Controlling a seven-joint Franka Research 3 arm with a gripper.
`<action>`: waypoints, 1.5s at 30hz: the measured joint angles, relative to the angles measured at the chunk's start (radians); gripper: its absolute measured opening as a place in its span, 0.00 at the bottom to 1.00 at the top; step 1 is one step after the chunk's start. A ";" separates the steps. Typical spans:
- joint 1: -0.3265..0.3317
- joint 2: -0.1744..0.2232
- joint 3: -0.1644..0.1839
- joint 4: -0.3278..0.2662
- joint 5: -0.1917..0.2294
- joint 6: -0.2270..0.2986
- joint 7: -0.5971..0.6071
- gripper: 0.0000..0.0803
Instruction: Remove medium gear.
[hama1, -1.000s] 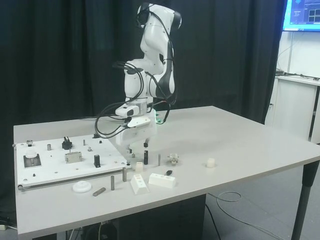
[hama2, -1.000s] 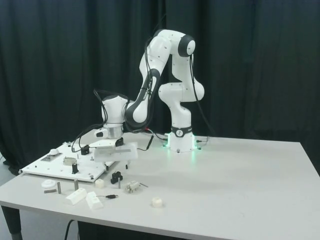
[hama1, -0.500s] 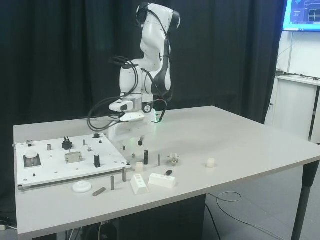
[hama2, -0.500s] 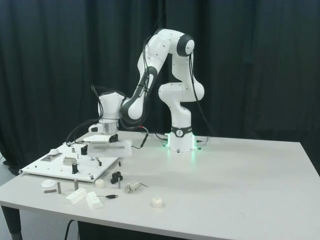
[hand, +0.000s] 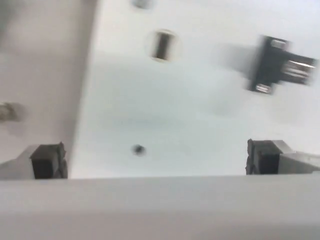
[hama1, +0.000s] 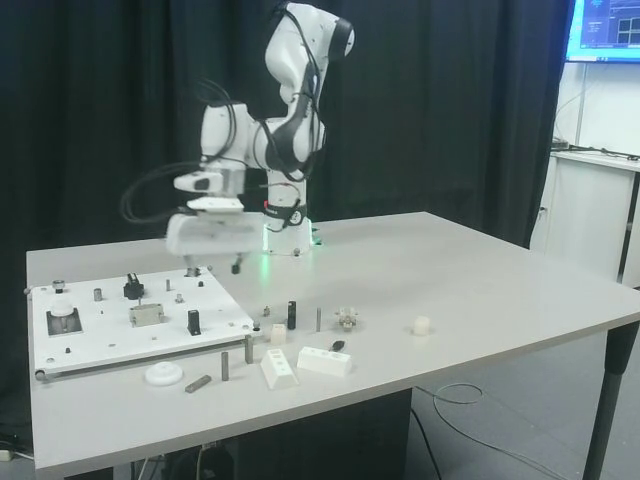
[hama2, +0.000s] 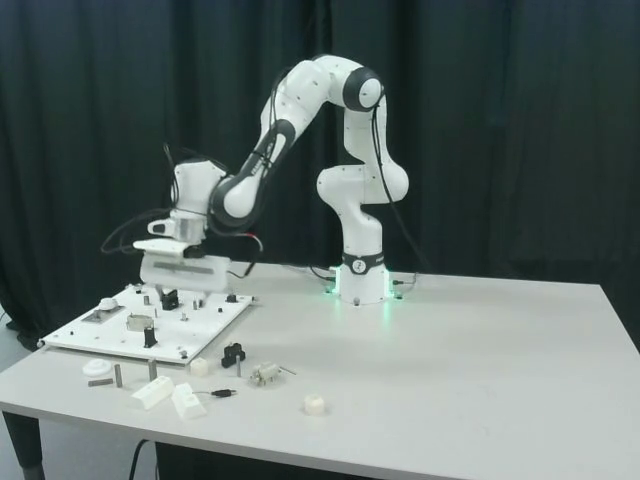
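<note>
The white assembly board (hama1: 105, 338) lies at the table's left end. A white round gear-like part (hama1: 62, 311) sits on a fixture at the board's far left, also seen as the round part (hama2: 107, 303). My gripper (hama1: 213, 268) hangs above the board's back right part, well apart from that round part. From the other side the gripper (hama2: 182, 290) hovers over the board (hama2: 215, 325). In the wrist view the gripper (hand: 156, 159) is open, with nothing between its fingertips (hand: 47, 161), and the bare board (hand: 200, 120) lies below.
On the board stand a black knob (hama1: 132, 288), a metal block (hama1: 147, 315) and a black post (hama1: 193, 320). Loose on the table in front lie a white gear disc (hama1: 160, 375), pegs (hama1: 225, 365), white blocks (hama1: 300, 362), a black piece (hama1: 291, 313) and a small white part (hama1: 421, 325).
The arm has swung left and risen, carrying the gripper from over the table beside the board's right edge to above the board's back right part.
</note>
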 joint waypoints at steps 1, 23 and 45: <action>0.000 0.000 -0.013 0.008 -0.005 -0.006 0.000 1.00; -0.158 0.011 -0.129 0.182 -0.090 -0.103 -0.111 1.00; -0.455 0.087 0.056 0.357 -0.024 -0.182 -0.181 1.00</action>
